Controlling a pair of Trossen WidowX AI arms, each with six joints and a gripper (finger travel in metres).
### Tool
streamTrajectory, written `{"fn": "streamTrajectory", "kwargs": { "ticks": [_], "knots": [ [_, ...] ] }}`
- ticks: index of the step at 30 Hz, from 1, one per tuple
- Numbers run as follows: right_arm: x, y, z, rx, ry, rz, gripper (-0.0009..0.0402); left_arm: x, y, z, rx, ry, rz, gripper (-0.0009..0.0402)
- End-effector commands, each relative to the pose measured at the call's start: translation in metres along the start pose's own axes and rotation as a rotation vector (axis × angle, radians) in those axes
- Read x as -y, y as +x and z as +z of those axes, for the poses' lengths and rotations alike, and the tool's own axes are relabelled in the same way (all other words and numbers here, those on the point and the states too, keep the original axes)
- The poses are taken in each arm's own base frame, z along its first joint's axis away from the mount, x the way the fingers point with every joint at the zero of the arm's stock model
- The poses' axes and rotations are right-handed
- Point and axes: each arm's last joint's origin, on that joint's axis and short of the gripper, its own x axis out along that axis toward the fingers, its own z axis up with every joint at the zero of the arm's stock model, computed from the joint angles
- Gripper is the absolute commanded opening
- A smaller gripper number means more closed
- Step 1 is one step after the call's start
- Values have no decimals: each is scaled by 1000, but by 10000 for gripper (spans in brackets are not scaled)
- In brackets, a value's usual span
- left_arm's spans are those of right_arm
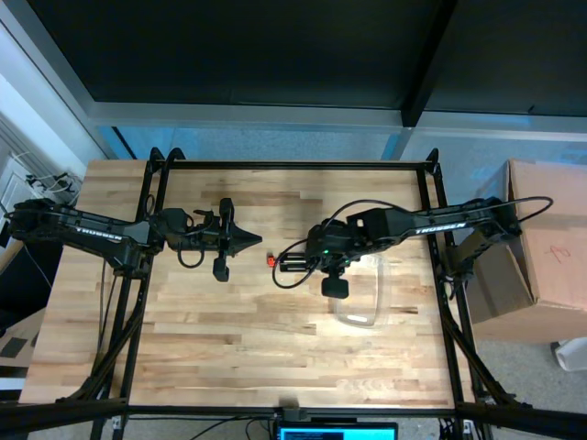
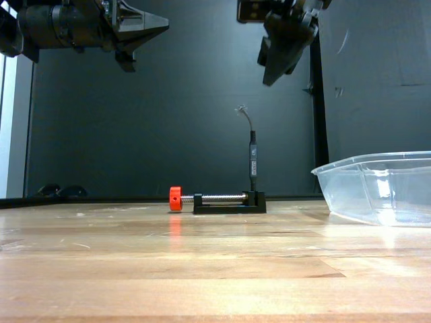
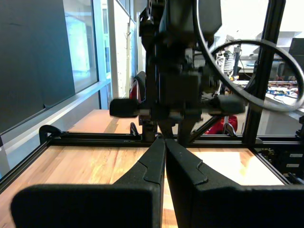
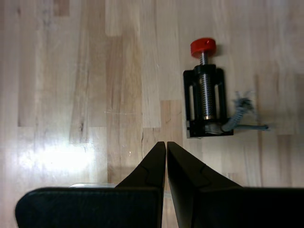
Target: Remove the USB-C connector from the USB-C receptacle and place in the container
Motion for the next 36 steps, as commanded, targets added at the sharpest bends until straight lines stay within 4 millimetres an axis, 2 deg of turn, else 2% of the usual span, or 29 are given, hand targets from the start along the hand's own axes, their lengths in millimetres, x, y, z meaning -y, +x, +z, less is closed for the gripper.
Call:
{"fn": "streamTrajectory", "kwargs": {
  "ticks": [1, 9, 22, 29, 32, 36],
  "knots": [
    [0, -6, -1, 14, -7, 2, 4, 0, 0, 0, 0, 0, 0, 0],
    [1, -6, -1, 10, -18, -1, 4, 0, 0, 0, 0, 0, 0, 0],
    [41, -5, -2, -25, -3, -58, 4, 0, 0, 0, 0, 0, 0, 0],
    [50, -5, -2, -26, -9, -71, 5, 0, 0, 0, 0, 0, 0, 0],
    [53, -5, -2, -27, -2, -75, 17, 0, 0, 0, 0, 0, 0, 0],
    [53, 3, -2, -49, -7, -75, 64, 0, 0, 0, 0, 0, 0, 0]
  ]
}}
